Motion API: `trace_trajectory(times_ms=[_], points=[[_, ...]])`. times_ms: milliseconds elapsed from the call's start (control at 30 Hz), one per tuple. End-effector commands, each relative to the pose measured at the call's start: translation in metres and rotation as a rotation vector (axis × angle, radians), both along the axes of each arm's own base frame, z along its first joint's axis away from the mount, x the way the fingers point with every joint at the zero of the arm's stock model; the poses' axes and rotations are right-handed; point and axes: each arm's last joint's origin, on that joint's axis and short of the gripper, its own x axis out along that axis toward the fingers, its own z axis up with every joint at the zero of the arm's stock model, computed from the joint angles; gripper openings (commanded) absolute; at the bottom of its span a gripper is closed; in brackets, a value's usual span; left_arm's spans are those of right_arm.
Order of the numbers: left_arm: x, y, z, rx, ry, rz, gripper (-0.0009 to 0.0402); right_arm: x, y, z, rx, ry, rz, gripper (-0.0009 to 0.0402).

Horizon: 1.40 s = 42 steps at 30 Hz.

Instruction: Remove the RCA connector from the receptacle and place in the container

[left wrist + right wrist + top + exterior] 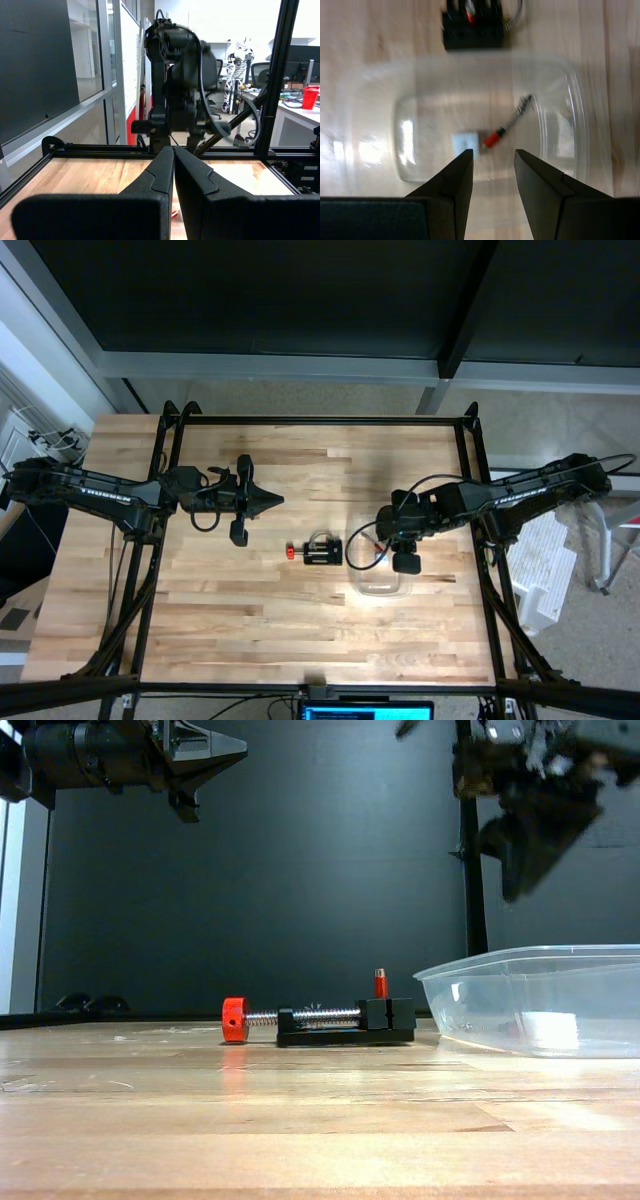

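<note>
The RCA connector (506,126), a thin springy stem with a red tip, lies inside the clear container (578,131) beside a small white square piece (466,143). My right gripper (492,161) hangs open above the container (384,589), holding nothing; it also shows in the high view (403,559) and the low view (519,878). The black receptacle (322,552) with its red round end (234,1019) sits just left of the container (540,1005), and a short red stub (380,983) stands upright on it. My left gripper (266,500) floats shut and empty, well above the table at the left (173,151).
A black frame (320,421) borders the wooden table. The right arm's cable (362,540) loops over the container. In the left wrist view the right arm (177,75) stands straight ahead.
</note>
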Motion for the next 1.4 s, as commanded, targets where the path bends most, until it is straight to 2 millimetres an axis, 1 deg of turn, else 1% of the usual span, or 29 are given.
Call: trace_trajectory(times_ms=[33,233,400,467,567,767,1000,1167,1400], points=[[0.0,0.0,0.0,0.0,0.0,0.0,0.0,0.007,-0.006,0.02,-0.001,-0.069,-0.003,0.0096],[0.0,0.0,0.0,0.0,0.0,0.0,0.0,0.016,-0.016,0.056,-0.035,-0.196,0.019,0.0051],[0.0,0.0,0.0,0.0,0.0,0.0,0.0,0.02,-0.027,0.074,-0.074,-0.315,0.047,-0.0004],[0.0,0.0,0.0,0.0,0.0,0.0,0.0,0.021,-0.032,0.079,-0.073,-0.369,0.045,0.0004],[0.0,0.0,0.0,0.0,0.0,0.0,0.0,0.022,-0.038,0.082,-0.085,-0.436,0.034,-0.0001],[0.0,0.0,0.0,0.0,0.0,0.0,0.0,0.016,-0.041,0.08,-0.096,-0.607,0.026,0.0],[0.0,0.0,0.0,0.0,0.0,0.0,0.0,0.001,-0.043,0.074,-0.065,-0.807,0.027,0.0],[0.0,0.0,0.0,0.0,0.0,0.0,0.0,-0.005,-0.043,0.062,-0.037,-0.956,0.026,0.0],[0.0,0.0,0.0,0.0,0.0,0.0,0.0,-0.007,-0.043,0.045,-0.04,-1.057,0.014,0.0]])
